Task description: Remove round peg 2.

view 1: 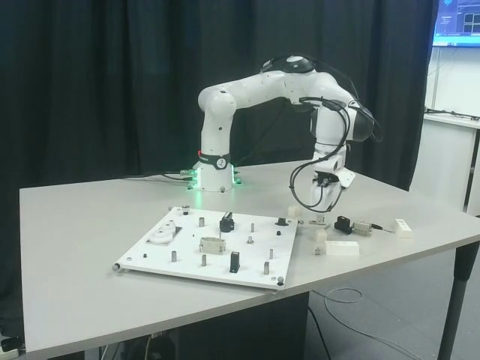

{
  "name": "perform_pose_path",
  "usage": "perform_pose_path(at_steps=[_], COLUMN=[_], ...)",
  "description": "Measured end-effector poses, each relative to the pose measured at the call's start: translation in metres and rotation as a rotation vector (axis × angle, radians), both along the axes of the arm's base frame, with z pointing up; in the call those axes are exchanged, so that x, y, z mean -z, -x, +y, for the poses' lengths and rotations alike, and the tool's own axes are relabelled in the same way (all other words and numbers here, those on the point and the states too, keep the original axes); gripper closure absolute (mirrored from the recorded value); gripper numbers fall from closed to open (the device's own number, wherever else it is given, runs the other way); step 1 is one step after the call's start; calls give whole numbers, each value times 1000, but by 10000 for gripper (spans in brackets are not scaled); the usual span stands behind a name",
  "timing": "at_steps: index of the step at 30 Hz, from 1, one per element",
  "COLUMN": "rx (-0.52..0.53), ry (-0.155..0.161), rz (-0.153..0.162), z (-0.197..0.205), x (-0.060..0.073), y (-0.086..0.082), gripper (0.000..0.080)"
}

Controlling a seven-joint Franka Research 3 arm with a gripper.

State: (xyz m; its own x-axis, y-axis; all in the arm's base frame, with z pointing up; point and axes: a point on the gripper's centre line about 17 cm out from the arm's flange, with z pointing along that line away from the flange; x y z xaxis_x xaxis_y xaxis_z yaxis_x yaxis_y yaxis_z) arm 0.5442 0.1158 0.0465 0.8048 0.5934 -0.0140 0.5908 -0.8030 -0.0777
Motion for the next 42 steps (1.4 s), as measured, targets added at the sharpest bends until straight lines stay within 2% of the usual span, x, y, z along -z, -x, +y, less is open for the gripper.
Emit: perform_pose_path(at_steps=[1, 7, 20, 42], rx=[0, -1, 0, 28], ry=[0, 1, 13, 82], rz=[0, -3, -22, -119], z=[0, 0, -4, -42], x=[0, -1, -3, -10], y=[0, -1, -6, -39], gripper=[24, 7, 3, 3])
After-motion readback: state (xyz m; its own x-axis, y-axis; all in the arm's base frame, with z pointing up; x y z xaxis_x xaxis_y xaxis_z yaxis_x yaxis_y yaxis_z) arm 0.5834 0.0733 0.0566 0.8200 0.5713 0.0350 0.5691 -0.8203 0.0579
